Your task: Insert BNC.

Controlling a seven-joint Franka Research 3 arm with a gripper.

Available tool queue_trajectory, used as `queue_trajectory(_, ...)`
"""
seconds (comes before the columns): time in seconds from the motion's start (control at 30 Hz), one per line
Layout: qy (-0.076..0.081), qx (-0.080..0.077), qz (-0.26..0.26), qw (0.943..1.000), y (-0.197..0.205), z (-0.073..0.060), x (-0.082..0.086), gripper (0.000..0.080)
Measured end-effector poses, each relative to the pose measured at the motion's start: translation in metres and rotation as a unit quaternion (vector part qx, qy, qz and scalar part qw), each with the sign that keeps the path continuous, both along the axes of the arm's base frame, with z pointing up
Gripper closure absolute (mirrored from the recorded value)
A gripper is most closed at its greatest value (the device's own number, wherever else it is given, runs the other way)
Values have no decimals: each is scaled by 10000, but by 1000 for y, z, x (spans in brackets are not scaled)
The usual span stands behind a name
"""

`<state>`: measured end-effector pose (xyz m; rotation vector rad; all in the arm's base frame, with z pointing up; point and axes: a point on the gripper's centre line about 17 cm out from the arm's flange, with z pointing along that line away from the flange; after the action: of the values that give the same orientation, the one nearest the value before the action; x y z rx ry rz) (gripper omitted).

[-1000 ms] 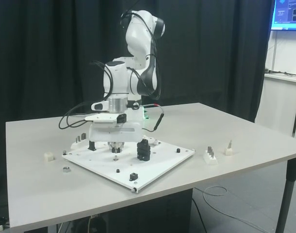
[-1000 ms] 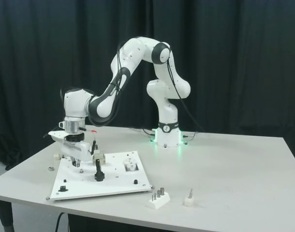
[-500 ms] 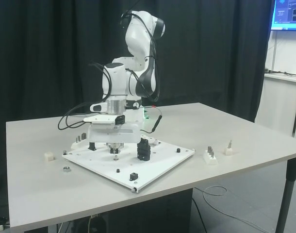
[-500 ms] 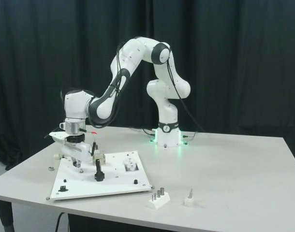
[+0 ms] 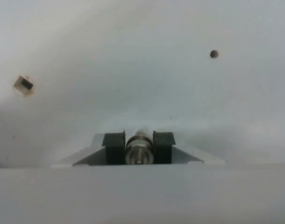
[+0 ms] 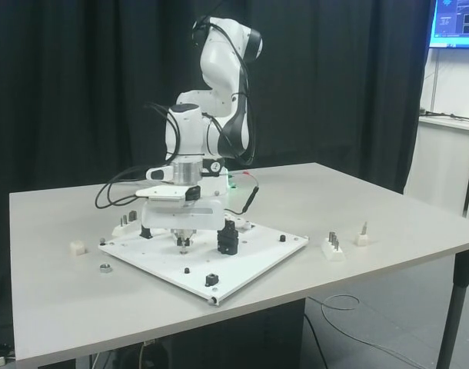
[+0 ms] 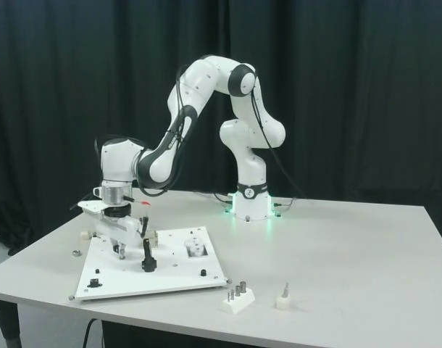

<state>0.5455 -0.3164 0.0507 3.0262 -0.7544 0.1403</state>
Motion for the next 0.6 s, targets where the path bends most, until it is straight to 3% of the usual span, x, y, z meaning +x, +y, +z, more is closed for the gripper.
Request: queue_trajectory(0.6, -95, -34, -135, 9999, 3, -7, -7, 681)
